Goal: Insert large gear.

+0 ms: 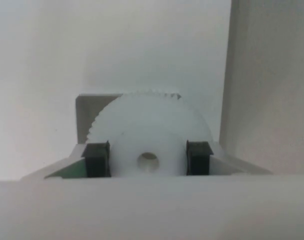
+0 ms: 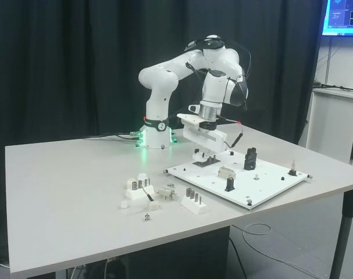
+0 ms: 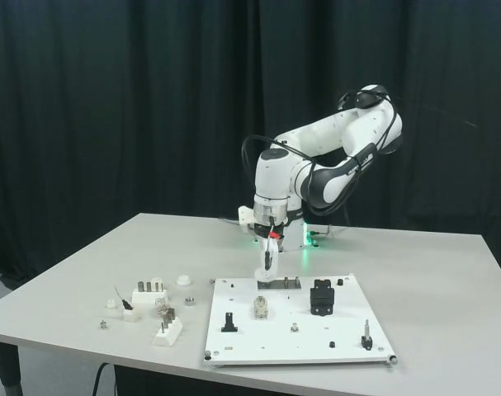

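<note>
**Large gear held over the board's far edge**

Here the tool (image 1: 147,159) was clamped on the large gear (image 1: 150,131), its two black fingertips (image 1: 97,159) pressed against the white hub on either side of the centre hole. In the room views the white arm (image 3: 333,153) reached down so that the tool hung just above the far edge of the white board (image 3: 295,334) on the grey desk (image 2: 66,174). Small white part holders (image 2: 142,195) stood on the desk beside the board, well apart from the tool.

Gripper (image 3: 266,276) low over white board (image 3: 349,342) far edge; black block (image 3: 321,298) just right, board's left side open.
</note>
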